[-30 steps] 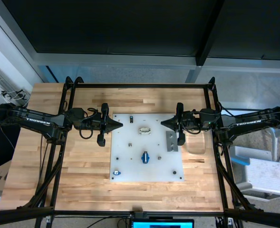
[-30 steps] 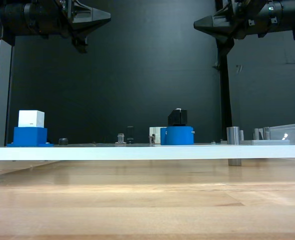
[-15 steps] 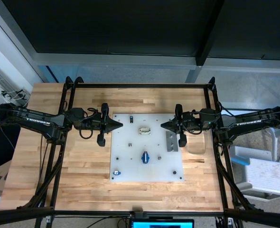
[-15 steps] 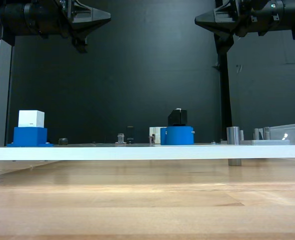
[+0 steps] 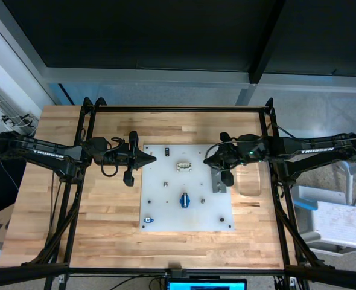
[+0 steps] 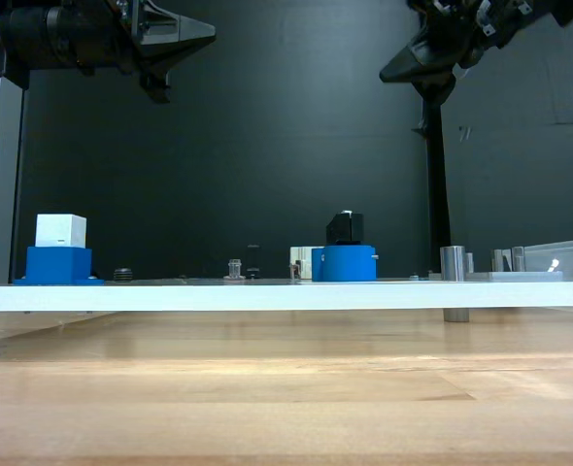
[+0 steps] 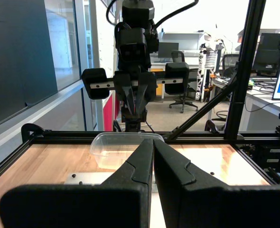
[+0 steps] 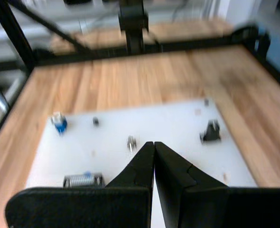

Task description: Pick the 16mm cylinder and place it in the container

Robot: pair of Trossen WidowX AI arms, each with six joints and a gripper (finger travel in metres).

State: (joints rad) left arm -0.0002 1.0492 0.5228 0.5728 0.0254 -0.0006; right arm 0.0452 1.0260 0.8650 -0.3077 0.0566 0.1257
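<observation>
My left arm [image 5: 39,148] stretches inward from its own side, nearly level, and the left hand [image 5: 152,159] hangs high up, its tip pointing straight across toward the other arm. In the left wrist view its fingers [image 7: 140,161] are pressed together with only a hairline seam between them. My right arm [image 5: 311,147] reaches in from the opposite side. The right hand [image 5: 206,161] sits at about the same height, but the wrist is pitched so the tip slants downward in the low view. Its fingers [image 8: 142,164] are likewise closed against each other. The two hands face one another, well apart
</observation>
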